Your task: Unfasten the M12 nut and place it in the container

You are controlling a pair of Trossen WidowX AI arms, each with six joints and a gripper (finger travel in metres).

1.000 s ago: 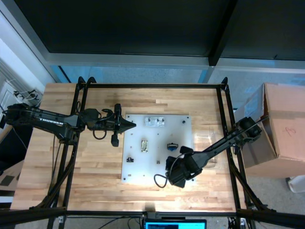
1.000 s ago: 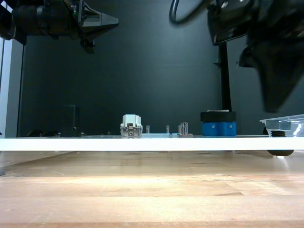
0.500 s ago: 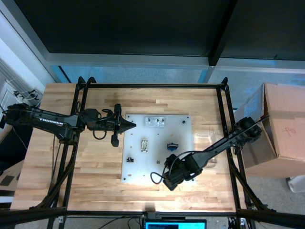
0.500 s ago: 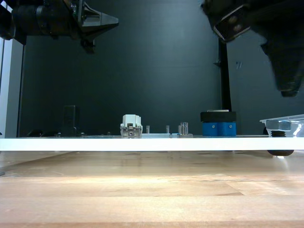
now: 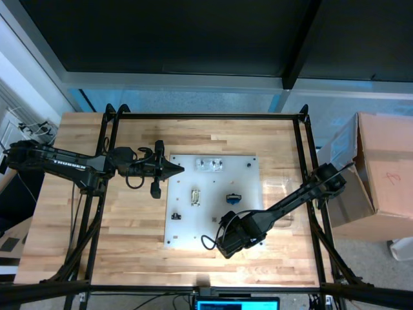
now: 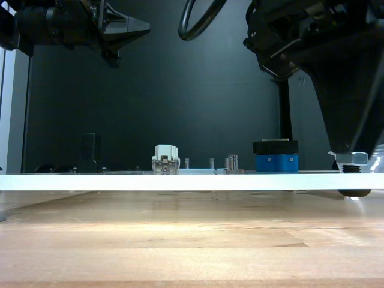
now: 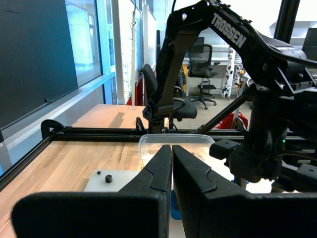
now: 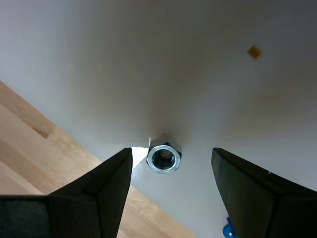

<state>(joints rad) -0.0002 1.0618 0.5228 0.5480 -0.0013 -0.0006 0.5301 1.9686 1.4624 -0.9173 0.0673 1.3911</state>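
The wooden table point(image 5: 129, 245) carries the white board point(image 5: 187, 226), with an arm coming in from each side. The left arm hangs high over the table just off the board's far left edge, well apart from everything that matters, probably just parked out of the way. The left gripper point(image 5: 173, 169) points right across the board with its jaws pressed together and nothing between them.

The right arm is the one doing the work. It reaches in low over the board's near right part, and the right gripper point(image 8: 172, 149) points straight down. Its jaws are spread wide, one on each side of the nut and touching nothing, which looks like lining up for another grab and twist.

The clear container point(image 7: 176, 136) sits just off the board's right edge, near enough for a short carry. As far as the views show, it's empty.

The nut point(image 8: 164, 157) is on its stud point(image 6: 352, 168), flat and upright. It's at the top of the black ribs, which show underneath it in the low view. So it's likely part-way unscrewed, not off yet.
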